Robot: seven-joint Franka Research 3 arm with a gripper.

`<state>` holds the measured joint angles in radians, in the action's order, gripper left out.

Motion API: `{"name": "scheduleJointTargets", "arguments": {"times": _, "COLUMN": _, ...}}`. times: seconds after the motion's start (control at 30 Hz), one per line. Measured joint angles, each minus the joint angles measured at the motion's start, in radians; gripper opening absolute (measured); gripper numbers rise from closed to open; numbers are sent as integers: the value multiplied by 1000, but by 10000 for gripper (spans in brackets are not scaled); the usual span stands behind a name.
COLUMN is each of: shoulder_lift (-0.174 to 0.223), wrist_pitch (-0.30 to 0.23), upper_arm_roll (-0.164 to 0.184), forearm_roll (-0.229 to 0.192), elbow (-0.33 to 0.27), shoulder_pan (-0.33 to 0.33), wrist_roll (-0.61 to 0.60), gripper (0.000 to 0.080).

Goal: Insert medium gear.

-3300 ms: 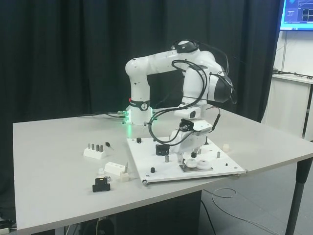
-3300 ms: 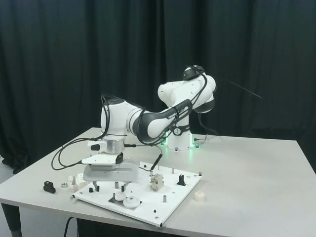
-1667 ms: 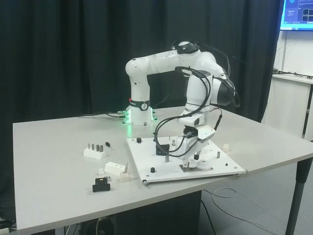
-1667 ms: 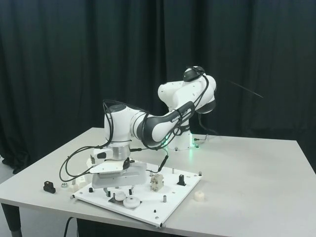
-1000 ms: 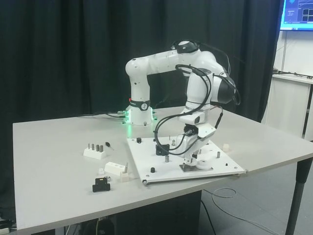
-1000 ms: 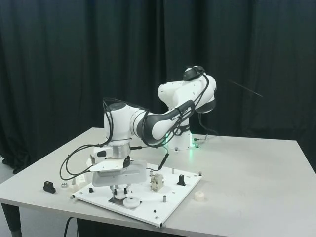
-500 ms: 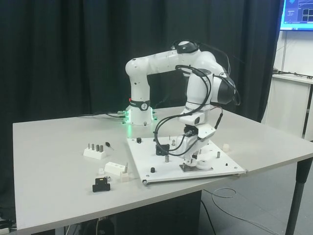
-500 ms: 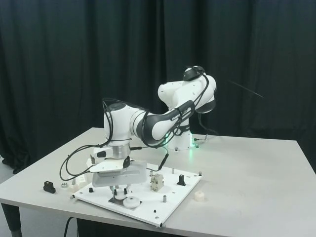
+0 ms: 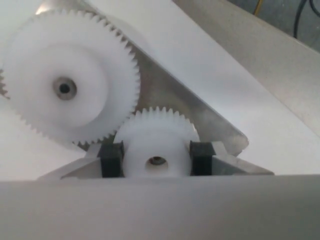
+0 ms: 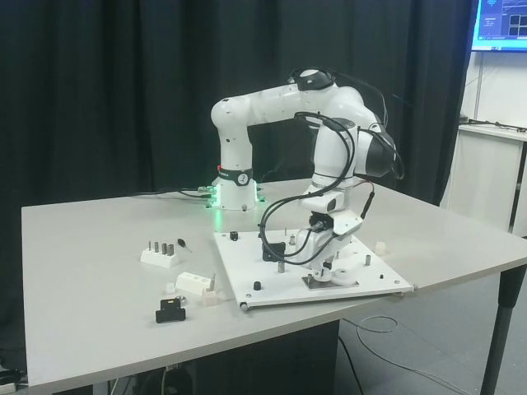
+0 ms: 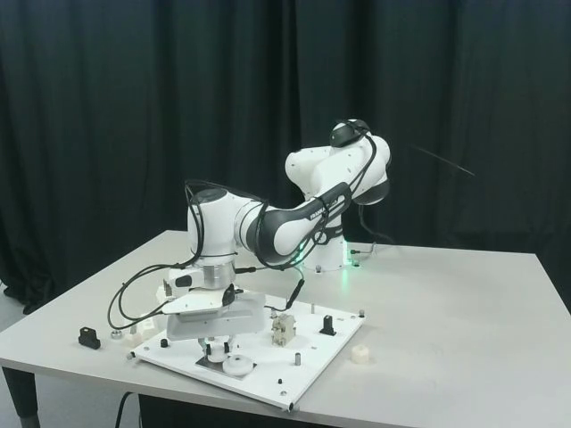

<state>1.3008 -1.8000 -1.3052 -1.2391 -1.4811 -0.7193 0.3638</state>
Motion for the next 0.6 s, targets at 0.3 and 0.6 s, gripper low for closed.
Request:
{"name": "scheduleJointTargets", "arguments": {"times": 0.3, "shoulder_lift": 0, "wrist_pitch": 1, "upper_arm_roll": 0, "forearm_roll": 0, "elbow": 0, "shoulder_pan": 0, "wrist_roll": 143, "gripper": 278}}
{"name": "scheduleJointTargets", "arguments": {"times": 0.6, "shoulder_lift": 0, "wrist_pitch": -1, "upper_arm_roll": 1, "forearm_roll": 0, "elbow": 0, "shoulder_pan": 1, "wrist_roll": 336, "gripper": 278}}
